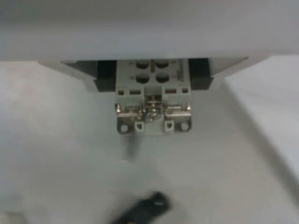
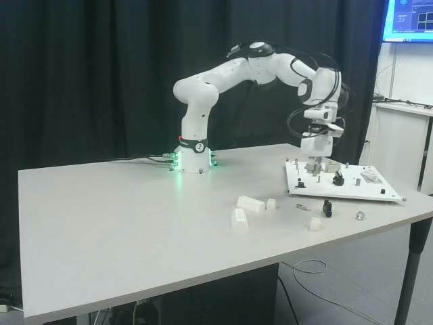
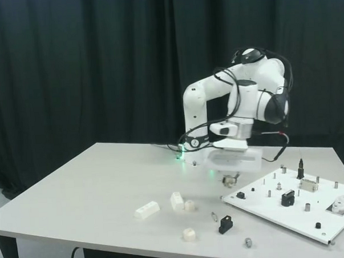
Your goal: Place waterproof.
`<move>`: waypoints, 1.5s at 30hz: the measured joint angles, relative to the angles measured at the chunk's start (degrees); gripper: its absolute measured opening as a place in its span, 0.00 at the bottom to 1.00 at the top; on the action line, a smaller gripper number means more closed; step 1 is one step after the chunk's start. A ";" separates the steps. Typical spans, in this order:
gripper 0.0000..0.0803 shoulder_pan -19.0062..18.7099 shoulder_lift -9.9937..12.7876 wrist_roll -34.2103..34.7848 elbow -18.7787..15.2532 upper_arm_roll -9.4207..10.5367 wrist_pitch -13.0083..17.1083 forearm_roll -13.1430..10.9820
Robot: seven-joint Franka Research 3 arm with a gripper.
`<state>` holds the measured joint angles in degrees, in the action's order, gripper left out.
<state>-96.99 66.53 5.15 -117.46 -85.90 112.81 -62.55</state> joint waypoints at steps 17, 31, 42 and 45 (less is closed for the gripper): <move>0.39 10.66 0.01 -6.51 -0.32 1.21 1.34 -5.35; 0.39 18.32 0.87 -12.45 2.35 5.12 1.35 -9.19; 0.39 22.09 3.36 -12.89 4.87 7.68 1.35 -11.89; 0.39 23.13 4.18 -12.89 5.76 8.26 1.35 -12.61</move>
<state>-73.86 70.71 -7.74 -111.70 -77.64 114.16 -75.16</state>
